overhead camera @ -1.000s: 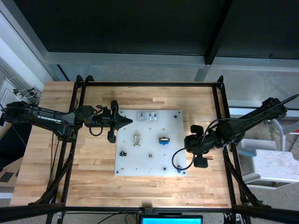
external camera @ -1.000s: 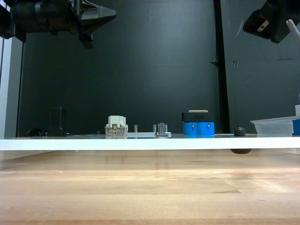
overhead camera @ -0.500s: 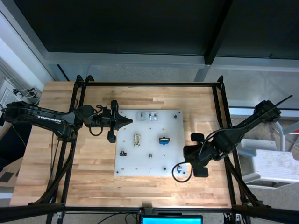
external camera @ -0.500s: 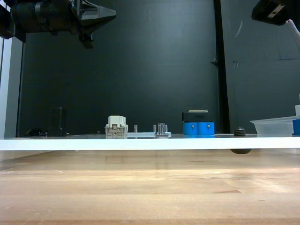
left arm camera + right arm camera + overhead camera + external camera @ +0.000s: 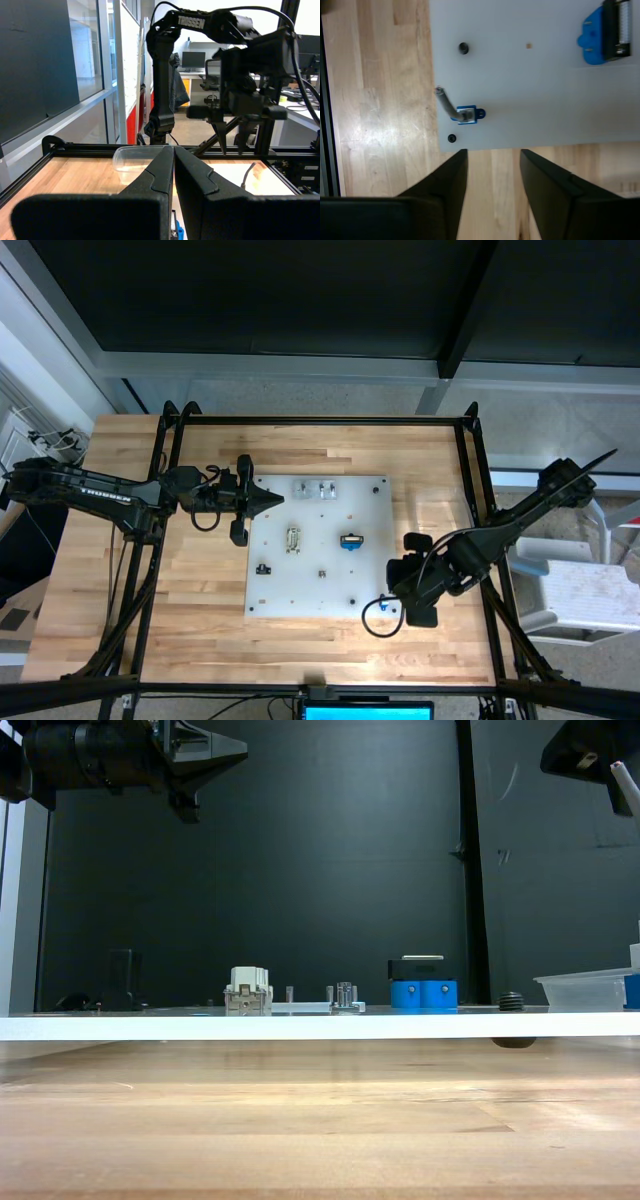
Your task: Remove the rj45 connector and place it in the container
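Note:
The rj45 connector [image 5: 466,114] sits in a small blue mount with a short grey cable stub, at the near right corner of the white board [image 5: 530,95]. The high view shows the rj45 connector [image 5: 384,608] just left of my right gripper [image 5: 408,586]. My right gripper [image 5: 491,156] hangs open above the board's near edge, with the connector ahead of its fingers and apart from them. The container [image 5: 590,988], a see-through tub, stands on the table right of the board; the container [image 5: 136,158] is empty. My left gripper [image 5: 274,500] is shut, high over the board's left edge.
A blue block with a black connector [image 5: 350,541] stands mid-board, also seen low [image 5: 422,986]. A beige connector [image 5: 293,540] and small metal pins [image 5: 344,996] sit further left. A black screw [image 5: 463,48] lies near the rj45 mount. Black frame rails [image 5: 470,490] border the table.
My right gripper has moved toward the table's near edge and slightly left, now over the board's near right corner. The left arm has not moved.

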### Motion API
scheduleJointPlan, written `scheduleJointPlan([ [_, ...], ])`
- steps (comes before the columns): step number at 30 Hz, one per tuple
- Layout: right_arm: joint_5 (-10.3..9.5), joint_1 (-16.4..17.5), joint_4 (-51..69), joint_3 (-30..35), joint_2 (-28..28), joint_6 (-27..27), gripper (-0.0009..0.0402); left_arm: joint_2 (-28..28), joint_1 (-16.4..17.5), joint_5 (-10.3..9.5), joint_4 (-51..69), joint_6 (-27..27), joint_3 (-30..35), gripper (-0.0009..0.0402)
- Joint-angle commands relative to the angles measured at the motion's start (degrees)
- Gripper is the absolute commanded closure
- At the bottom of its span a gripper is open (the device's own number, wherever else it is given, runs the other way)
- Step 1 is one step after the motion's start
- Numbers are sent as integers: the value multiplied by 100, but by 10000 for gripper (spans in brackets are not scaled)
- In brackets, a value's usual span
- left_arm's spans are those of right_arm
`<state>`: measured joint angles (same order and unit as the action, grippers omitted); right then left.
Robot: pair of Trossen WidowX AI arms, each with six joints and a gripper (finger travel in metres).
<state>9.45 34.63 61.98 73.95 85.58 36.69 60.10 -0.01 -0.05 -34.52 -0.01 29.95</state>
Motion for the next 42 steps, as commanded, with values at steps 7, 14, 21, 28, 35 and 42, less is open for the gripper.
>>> scheduleJointPlan([
  [7, 4, 61, -310, -79, 334, -9, 192, 0, 0, 2, 0, 0, 0, 392],
  [14, 22, 68, -466, -83, 614, -22, 192, 0, 2, 2, 0, 2, 0, 392],
  [21, 63, 66, -907, -205, 789, -7, 193, 0, 0, 2, 0, 0, 0, 392],
  [28, 120, 66, -1344, -481, 796, 37, 193, 2, 0, 2, 0, 0, 0, 392],
  [35, 157, 66, -1397, -619, 796, 35, 193, 2, 2, 2, 0, 0, 0, 392],
  [42, 153, 66, -1703, -881, 782, 26, 193, 2, 0, 2, 0, 0, 0, 392],
])
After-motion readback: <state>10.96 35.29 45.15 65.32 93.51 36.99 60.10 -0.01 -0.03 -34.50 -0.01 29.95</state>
